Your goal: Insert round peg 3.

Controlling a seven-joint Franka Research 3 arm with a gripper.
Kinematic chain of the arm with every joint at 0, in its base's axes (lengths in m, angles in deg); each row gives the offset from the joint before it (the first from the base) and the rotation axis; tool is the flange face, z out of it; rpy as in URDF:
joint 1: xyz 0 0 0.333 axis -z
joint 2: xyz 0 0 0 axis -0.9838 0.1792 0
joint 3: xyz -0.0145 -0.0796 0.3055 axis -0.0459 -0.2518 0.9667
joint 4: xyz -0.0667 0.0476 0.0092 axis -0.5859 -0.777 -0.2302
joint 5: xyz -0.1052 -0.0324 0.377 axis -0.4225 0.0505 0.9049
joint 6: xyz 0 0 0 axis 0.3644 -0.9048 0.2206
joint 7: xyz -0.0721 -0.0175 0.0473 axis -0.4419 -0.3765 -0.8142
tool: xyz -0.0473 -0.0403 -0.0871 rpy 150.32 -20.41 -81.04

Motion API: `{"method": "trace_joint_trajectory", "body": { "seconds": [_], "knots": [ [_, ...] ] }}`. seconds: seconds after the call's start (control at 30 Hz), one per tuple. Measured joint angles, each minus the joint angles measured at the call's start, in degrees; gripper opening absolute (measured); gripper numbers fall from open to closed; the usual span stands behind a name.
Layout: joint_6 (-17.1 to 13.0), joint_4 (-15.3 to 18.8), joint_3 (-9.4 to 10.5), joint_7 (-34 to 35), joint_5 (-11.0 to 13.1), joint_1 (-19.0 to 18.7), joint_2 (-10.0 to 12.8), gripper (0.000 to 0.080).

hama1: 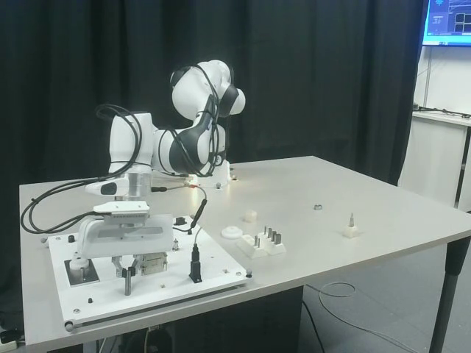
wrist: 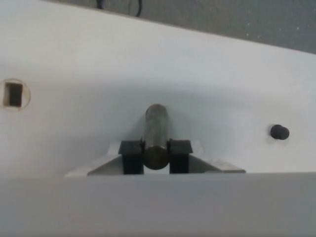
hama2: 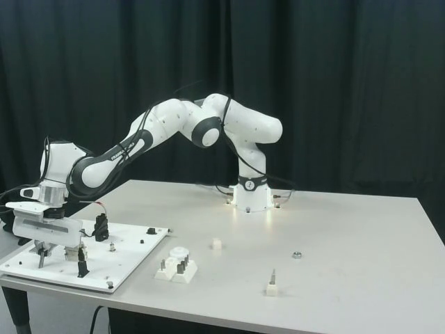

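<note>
From the wrist camera, my gripper [wrist: 156,157] is clenched on the round peg [wrist: 156,133], one black pad on each side of its shaft, the peg hanging upright with its lower end pointing at the white board [wrist: 98,59]. I cannot see a round hole under the tip from here. Past the peg, a square socket [wrist: 14,94] shows in the board at about 10 o'clock and a small black stud [wrist: 279,132] at about 3 o'clock, both well apart from it.

In the first room view the peg [hama1: 127,280] hangs from the gripper [hama1: 127,266] with its tip at or just above the board [hama1: 221,276]; I cannot tell whether it touches. I judge the step in hand to be carrying and lining up, with the insertion not yet made. Next I would centre the tip over its hole, keep the shaft vertical, then descend slowly and let go only once seated.

Farther along the desk [hama1: 353,187], at about 2 o'clock from the board, sits a white block with spare pegs [hama1: 264,243].
</note>
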Motion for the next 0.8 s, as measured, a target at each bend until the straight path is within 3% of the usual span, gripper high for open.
{"method": "trace_joint_trajectory", "body": {
  "seconds": [0.43,0.8],
  "knots": [
    [1.0,-1.6,-0.06,-1.2,-2.2,0.0,0.7,0.0108],
    [1.0,-1.7,-0.07,0.7,-2.2,0.0,0.7,0.0108]
  ]
}}
